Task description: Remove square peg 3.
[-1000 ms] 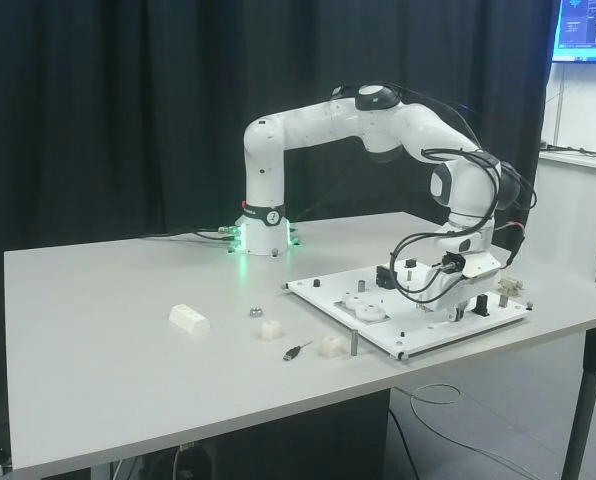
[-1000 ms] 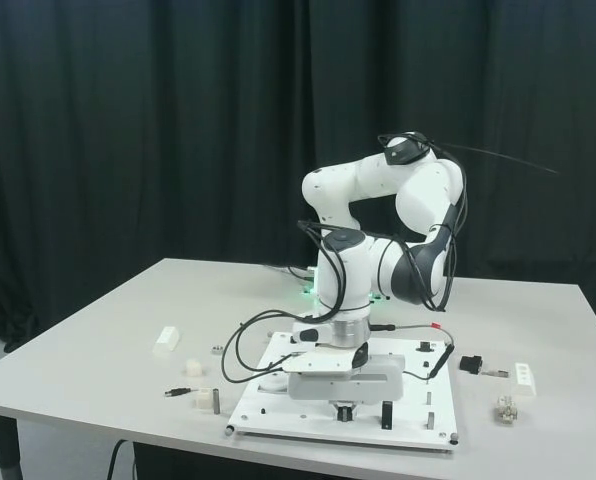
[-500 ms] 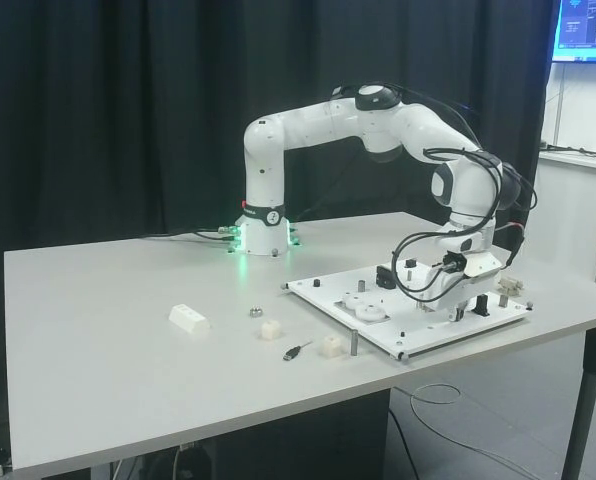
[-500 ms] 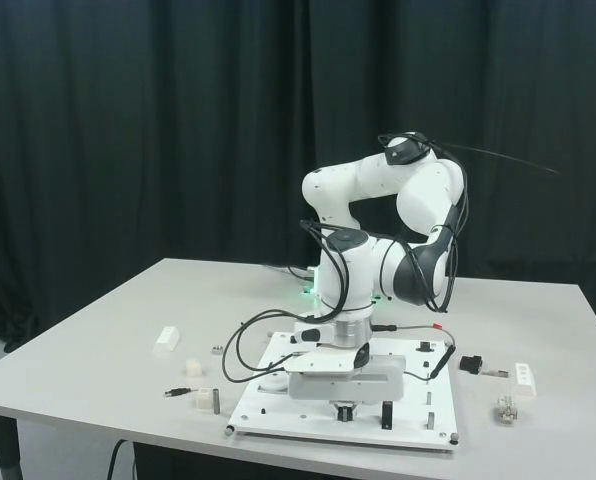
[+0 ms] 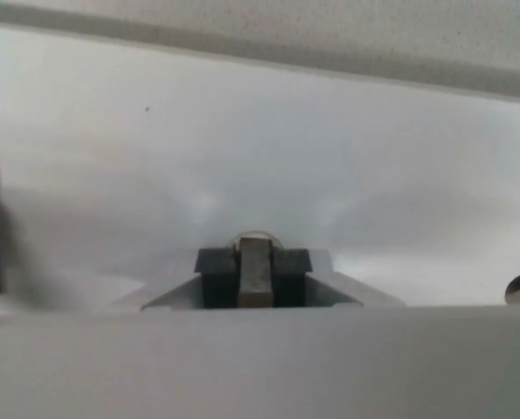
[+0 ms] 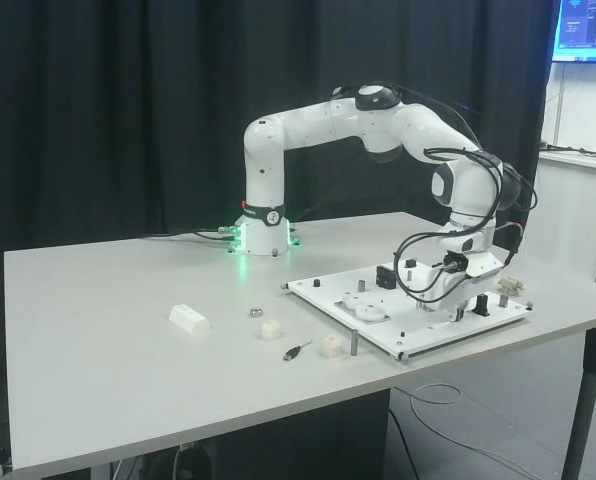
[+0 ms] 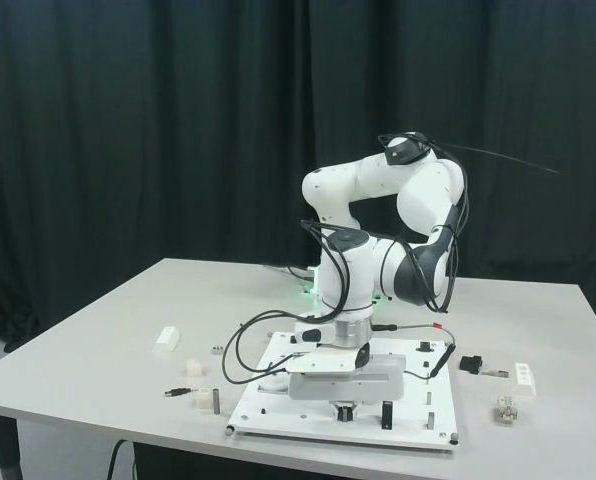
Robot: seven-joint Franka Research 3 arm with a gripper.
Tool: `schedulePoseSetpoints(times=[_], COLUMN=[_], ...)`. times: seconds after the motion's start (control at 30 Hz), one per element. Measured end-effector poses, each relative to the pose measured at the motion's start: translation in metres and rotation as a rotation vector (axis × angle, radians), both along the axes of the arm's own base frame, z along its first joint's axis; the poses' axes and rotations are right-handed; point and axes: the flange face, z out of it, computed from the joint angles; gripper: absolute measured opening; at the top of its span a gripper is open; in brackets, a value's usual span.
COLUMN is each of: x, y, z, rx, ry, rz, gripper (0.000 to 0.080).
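From my remote seat I note a smooth glossy white plastic-looking arm (image 6: 378,118), a matt grey table (image 6: 98,350), a smooth white board (image 7: 278,405), a dull metallic peg (image 5: 255,272), and black cloth curtains (image 7: 128,120).

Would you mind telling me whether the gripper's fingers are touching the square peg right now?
Touching. In the wrist view the two black fingers press flush against both sides of the square peg, with no gap showing; the gripper is clamped on it above the white board.

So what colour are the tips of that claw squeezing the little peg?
Black. The fingertips grip the grey peg from both sides, seen best in the wrist view.
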Motion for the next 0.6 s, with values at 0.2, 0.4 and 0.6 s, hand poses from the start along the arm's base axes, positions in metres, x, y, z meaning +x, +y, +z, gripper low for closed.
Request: schedulePoseSetpoints(times=[0.2, 0.4, 0.6], x=[0.0000, 0.0000, 0.0000], y=[0.0000, -0.0001, -0.0002], z=[0.0003, 0.0005, 0.0005], rx=[-0.001, -0.002, -0.003], ry=[0.000, 0.001, 0.000], rz=[0.014, 0.015, -0.015], gripper=[0.0077, 0.0078, 0.0078])
